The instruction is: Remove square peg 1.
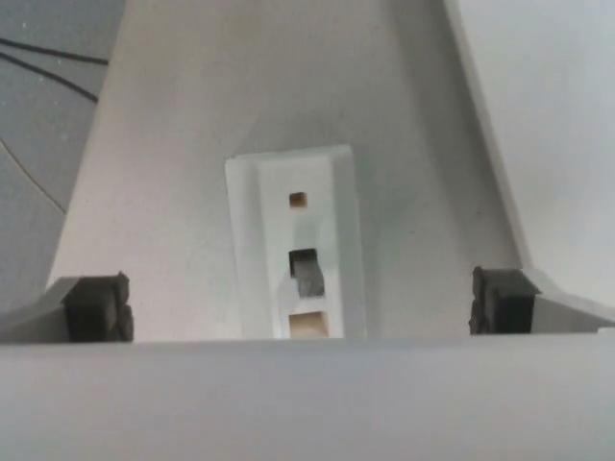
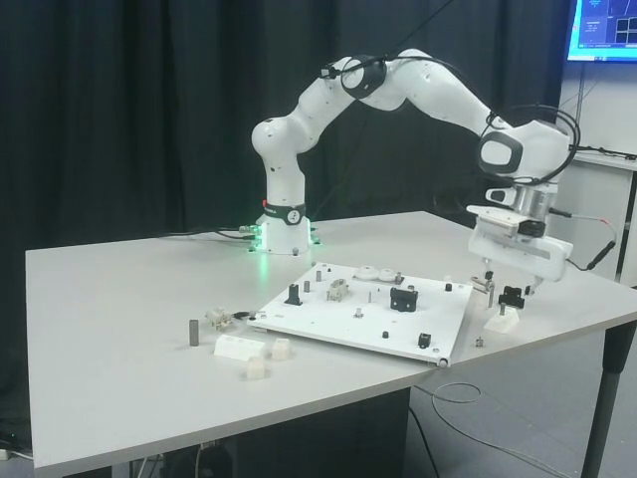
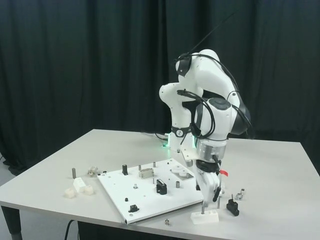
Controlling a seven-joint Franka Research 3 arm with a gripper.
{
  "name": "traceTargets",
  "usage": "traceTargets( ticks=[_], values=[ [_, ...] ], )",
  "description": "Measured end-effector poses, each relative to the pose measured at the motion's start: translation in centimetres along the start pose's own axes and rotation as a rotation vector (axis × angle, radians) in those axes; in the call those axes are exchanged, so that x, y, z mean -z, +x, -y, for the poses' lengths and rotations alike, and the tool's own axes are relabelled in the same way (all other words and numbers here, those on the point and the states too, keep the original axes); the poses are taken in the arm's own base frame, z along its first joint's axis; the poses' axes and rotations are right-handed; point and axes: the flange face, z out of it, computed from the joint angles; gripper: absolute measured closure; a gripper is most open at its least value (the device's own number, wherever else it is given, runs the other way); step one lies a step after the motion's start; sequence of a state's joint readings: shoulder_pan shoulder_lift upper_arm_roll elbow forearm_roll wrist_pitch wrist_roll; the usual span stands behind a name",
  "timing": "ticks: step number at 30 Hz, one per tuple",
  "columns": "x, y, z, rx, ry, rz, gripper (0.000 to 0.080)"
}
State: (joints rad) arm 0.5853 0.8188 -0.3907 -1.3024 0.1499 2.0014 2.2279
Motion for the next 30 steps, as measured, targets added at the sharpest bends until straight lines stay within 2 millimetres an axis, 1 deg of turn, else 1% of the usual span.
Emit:
traceTargets(
  ticks=[1, 2, 7, 8, 11, 30],
  values=[
    [0.3, 0.0, 0.0, 0.000, -0.002, -0.003, 0.0066],
    [0.6, 0.0, 0.1, -0.001, -0.002, -0.005, 0.0016],
    [1.6, 0.1, 0.4, -0.003, -0.006, -0.013, 0.0016],
    [1.7, 0.1, 0.4, -0.003, -0.007, -0.014, 0.0005],
    [2.0, 0.2, 0.4, -0.004, -0.009, -0.017, 0.0005],
    [2.2, 0.6, 0.7, -0.012, -0.011, -0.026, 0.0003]
  ],
)
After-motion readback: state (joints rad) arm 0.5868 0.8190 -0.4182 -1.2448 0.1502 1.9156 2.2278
